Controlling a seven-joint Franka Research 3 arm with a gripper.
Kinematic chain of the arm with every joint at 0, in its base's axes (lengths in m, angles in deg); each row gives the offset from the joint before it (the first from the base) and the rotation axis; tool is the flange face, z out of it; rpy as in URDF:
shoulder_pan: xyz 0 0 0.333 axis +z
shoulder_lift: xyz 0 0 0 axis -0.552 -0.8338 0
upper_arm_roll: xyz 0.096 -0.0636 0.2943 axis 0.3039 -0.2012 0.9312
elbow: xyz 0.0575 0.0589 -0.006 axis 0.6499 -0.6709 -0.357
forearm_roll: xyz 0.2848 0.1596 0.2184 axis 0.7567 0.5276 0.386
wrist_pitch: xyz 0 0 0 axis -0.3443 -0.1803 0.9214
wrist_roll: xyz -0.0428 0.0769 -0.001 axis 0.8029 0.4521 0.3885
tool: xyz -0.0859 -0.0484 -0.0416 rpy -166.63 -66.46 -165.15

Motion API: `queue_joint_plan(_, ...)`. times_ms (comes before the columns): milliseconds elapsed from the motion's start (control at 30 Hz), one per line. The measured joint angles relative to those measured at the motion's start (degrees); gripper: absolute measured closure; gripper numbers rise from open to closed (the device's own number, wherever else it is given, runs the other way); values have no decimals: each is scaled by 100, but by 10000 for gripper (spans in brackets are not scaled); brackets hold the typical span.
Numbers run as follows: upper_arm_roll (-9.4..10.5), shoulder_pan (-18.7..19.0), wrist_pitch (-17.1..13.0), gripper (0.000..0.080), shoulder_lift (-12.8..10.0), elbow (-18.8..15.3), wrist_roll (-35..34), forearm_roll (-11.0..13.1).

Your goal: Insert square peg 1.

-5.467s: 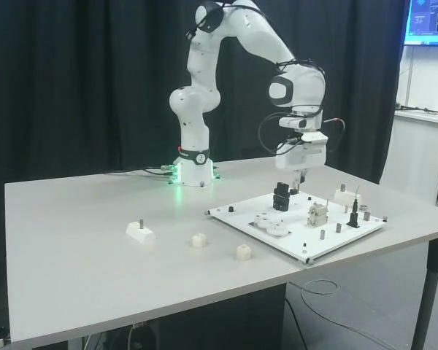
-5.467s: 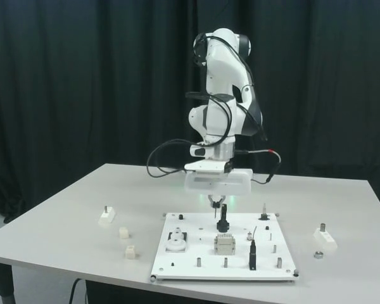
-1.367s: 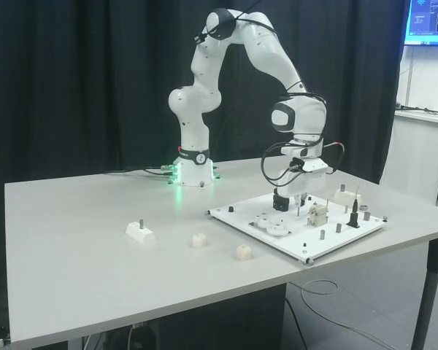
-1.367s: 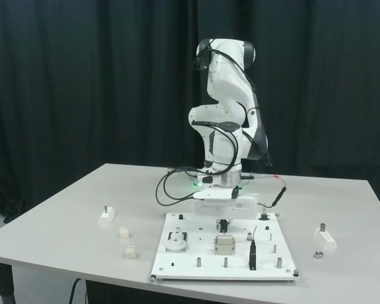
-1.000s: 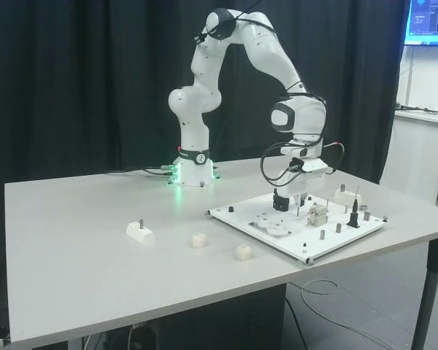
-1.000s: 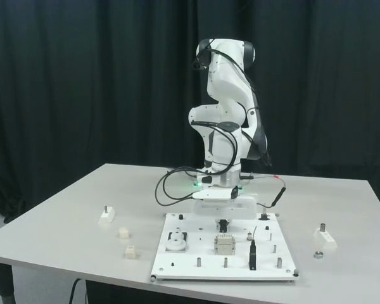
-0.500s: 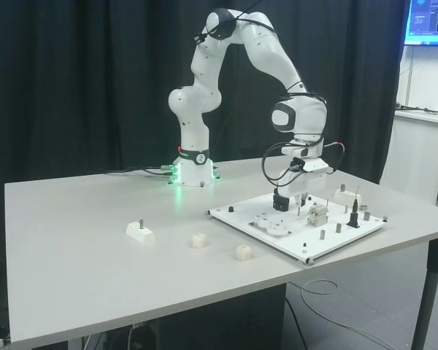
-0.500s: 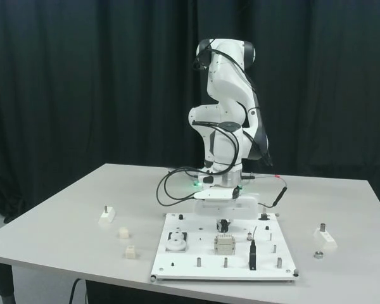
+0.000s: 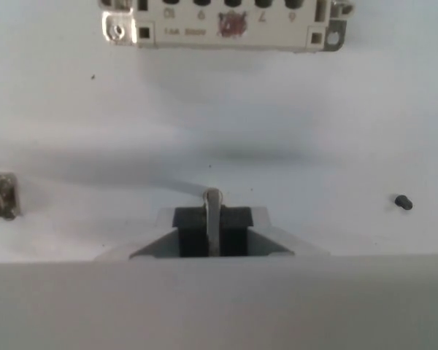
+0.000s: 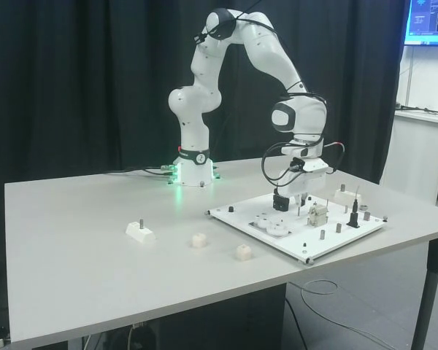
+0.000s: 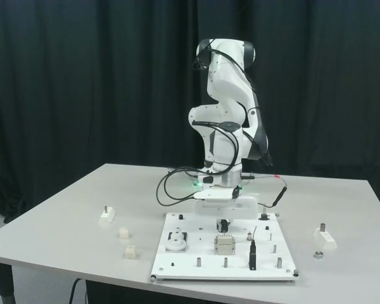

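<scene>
In the wrist view a thin grey square peg stands upright in a black socket block on the white board. The camera's own housing fills the near edge, so the fingers cannot be seen here. Beyond the peg lies a white connector block with numbered slots; a small black screw sits well apart on the board, and part of a metal fitting shows at the edge.

In the first room view the white arm reaches down over the board on the grey bench, the gripper low above the black block — whether the fingers are parted or hold the peg cannot be told. On the board stand a white gear piece, a small metal connector and a black upright part. Off the board lie a white holder with a pin and two small white cubes.

The second room view shows the gripper just over the block; another holder and a small ring rest near the board.
</scene>
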Motion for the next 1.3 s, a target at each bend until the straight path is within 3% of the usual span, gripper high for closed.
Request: queue_joint_plan(1300, 30, -23, 9, 771, 11, -48, 120, 0)
